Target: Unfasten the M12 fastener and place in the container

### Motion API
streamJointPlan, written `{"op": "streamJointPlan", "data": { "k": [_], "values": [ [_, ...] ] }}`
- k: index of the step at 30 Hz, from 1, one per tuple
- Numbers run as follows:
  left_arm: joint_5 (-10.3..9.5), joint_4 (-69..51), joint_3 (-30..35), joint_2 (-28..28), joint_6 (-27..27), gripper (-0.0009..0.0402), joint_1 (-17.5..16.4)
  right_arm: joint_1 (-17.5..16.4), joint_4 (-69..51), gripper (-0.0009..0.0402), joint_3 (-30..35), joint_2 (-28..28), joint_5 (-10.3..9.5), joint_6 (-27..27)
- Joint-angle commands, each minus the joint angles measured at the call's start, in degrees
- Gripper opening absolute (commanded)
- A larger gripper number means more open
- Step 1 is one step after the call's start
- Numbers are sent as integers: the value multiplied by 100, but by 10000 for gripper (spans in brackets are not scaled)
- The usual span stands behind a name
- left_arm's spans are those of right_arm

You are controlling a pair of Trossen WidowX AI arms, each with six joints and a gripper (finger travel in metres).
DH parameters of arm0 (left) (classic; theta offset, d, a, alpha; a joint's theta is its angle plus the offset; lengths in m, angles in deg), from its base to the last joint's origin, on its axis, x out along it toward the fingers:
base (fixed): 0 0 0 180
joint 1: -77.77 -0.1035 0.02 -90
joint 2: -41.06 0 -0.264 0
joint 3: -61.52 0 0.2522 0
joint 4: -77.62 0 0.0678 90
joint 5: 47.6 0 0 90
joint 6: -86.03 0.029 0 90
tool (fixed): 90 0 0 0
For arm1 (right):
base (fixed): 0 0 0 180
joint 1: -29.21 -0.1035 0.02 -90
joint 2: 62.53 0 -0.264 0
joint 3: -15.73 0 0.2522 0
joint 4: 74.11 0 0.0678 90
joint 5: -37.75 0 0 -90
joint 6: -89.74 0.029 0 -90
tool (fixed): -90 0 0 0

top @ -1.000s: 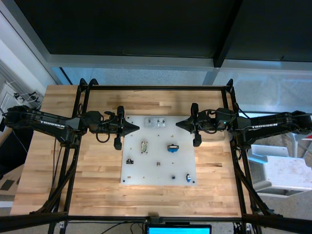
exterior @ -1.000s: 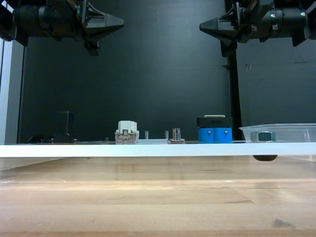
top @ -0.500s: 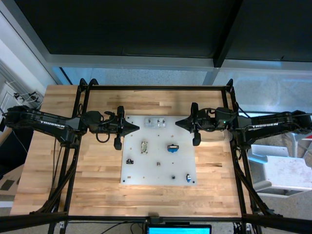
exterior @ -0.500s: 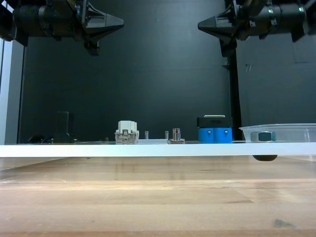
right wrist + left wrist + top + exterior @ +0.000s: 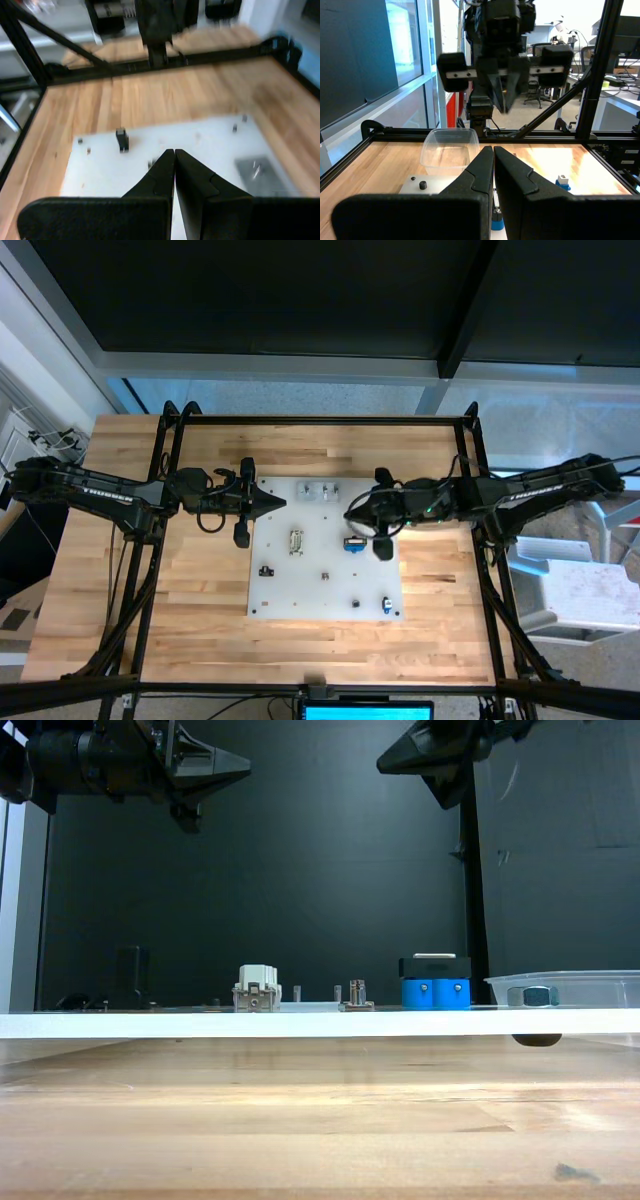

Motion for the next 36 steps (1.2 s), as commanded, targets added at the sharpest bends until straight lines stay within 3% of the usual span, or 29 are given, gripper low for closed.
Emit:
{"op": "streamJointPlan", "data": {
  "k": [1, 16, 20, 26, 32, 36],
  "values": [
    [2, 2, 0, -2, 0, 0, -2, -122, -715, 0, 468, -452, 17, 479],
    [0, 2, 0, -2, 0, 0, -2, -706, -3377, 0, 2828, -2402, 48, 2149],
    [0, 4, 0, -2, 0, 0, 0, -820, -4037, 0, 3432, -2830, -79, 2468],
    [0, 2, 0, -2, 0, 0, 0, -981, -4725, 0, 4083, -3342, -584, 2883],
    [2, 2, 0, -2, 0, 0, -2, -1154, -5460, 0, 4546, -3797, -667, 3233],
    [2, 2, 0, -2, 0, 0, 0, -1224, -5733, 0, 4795, -4087, -966, 3451]
  ]
}}
